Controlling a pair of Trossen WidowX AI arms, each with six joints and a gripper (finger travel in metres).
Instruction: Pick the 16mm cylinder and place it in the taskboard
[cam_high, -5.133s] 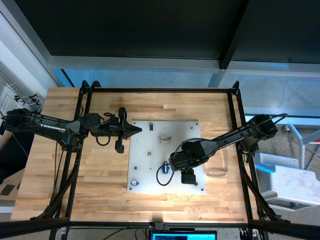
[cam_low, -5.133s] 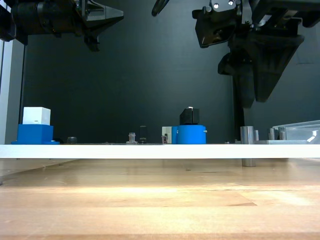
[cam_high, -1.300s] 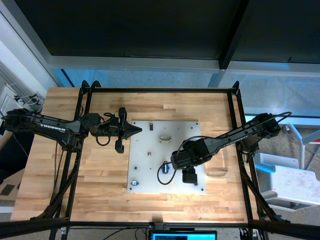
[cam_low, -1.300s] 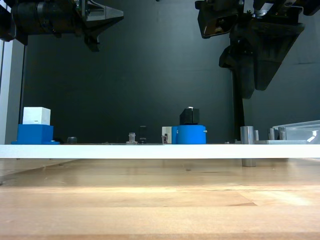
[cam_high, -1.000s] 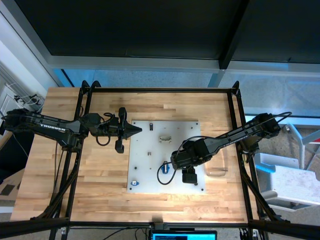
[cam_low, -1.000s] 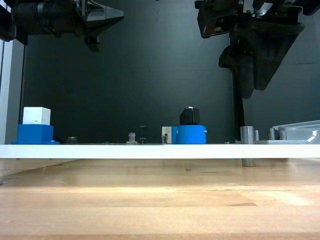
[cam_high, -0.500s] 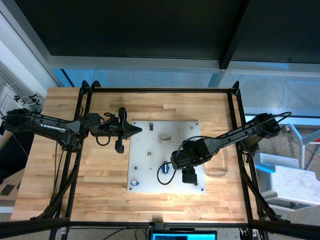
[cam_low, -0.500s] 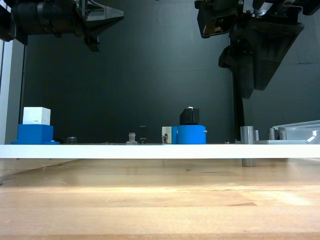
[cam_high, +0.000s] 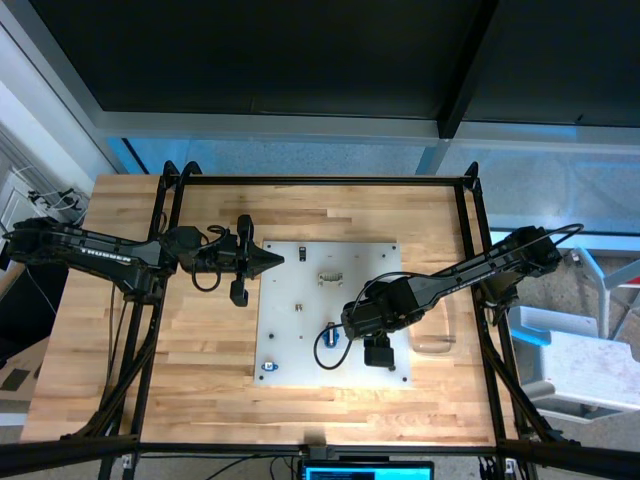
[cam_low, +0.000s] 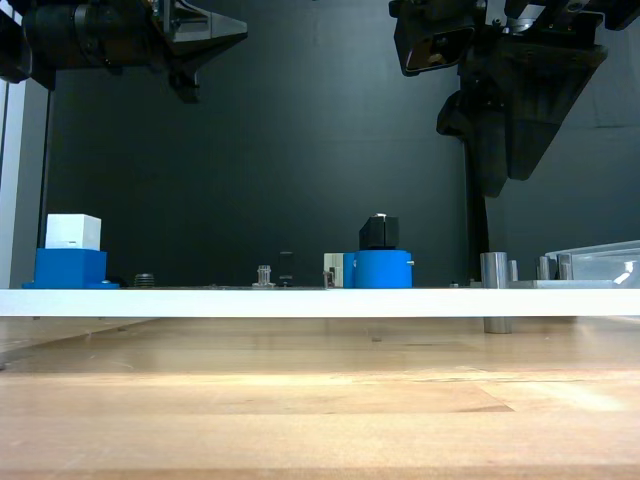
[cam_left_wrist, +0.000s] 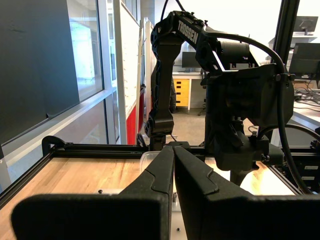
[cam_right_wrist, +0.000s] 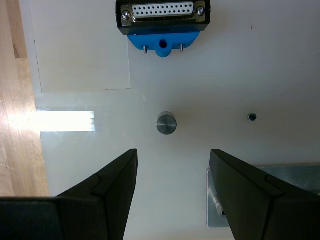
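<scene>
The 16mm cylinder (cam_right_wrist: 166, 123) is a small grey metal peg standing upright in the white taskboard (cam_right_wrist: 80, 55). In the low view the cylinder (cam_low: 495, 272) reaches through the taskboard (cam_low: 250, 301). My right gripper (cam_right_wrist: 173, 151) hangs open straight above the peg and is not touching it. It shows over the right half of the taskboard (cam_high: 290, 340) as the right gripper (cam_high: 373, 337), and high above the peg as the right gripper (cam_low: 494, 185). My left gripper (cam_high: 268, 258) is shut with nothing in it, hovering at the board's left edge; its fingers (cam_left_wrist: 172, 160) press together.
A blue fitting with a D-sub connector (cam_right_wrist: 162, 22) lies beyond the peg and a grey metal block (cam_right_wrist: 240, 200) beside it. A clear plastic tray (cam_high: 441, 330) sits right of the board. A blue mount with a white cube (cam_low: 72, 252) stands on the left.
Since five seconds ago my right gripper has risen a little above the peg. Over the last second nothing has moved.
</scene>
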